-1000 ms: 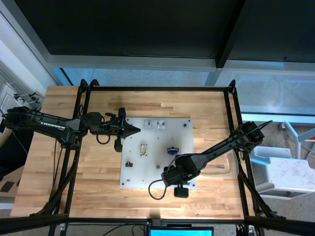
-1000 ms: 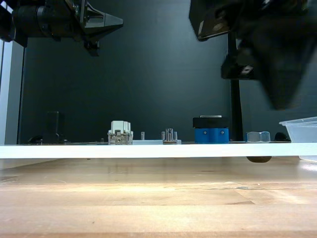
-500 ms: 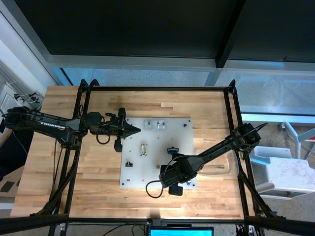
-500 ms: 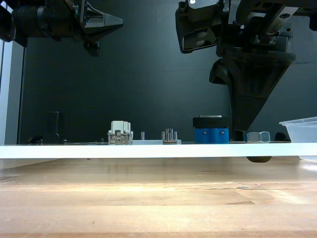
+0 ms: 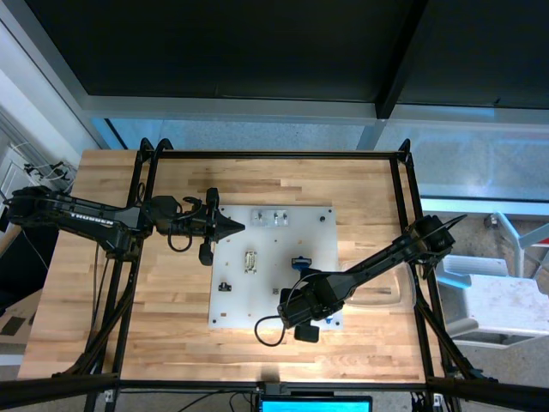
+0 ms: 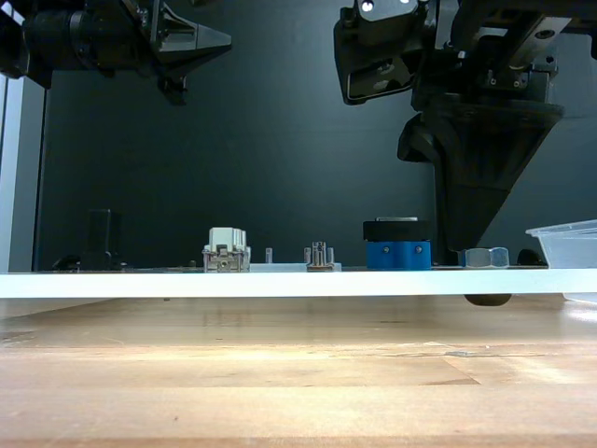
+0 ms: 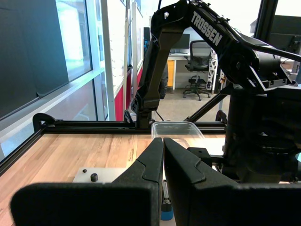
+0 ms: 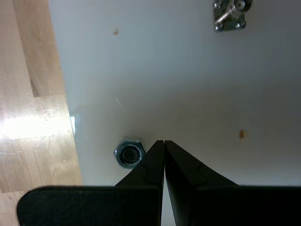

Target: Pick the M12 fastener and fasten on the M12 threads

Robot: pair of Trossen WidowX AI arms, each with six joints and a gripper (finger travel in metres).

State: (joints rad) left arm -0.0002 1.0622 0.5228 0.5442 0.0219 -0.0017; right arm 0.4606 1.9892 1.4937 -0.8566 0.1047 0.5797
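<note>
M12 fastener [image 8: 129, 154] lies flat on the white board [image 8: 188, 84] close to its near right edge, with a dark core in its bore. In the low view it sits down at board level with no ribs showing, so I judge it is on its stud and run down, and little is left but to back away.

Left gripper [image 6: 224, 39] hangs high over the board's far left edge, fingers pressed together on nothing. Along the board stand a white connector [image 6: 227, 252], a small silver post [image 6: 319, 254] and a blue fitting [image 6: 397, 254].

Right gripper [image 8: 163, 141] points down just beside the M12 fastener, fingers closed together and gripping nothing. A clear tray [image 6: 564, 245] lies off the board's right edge. The blue fitting would crowd any regrip.
</note>
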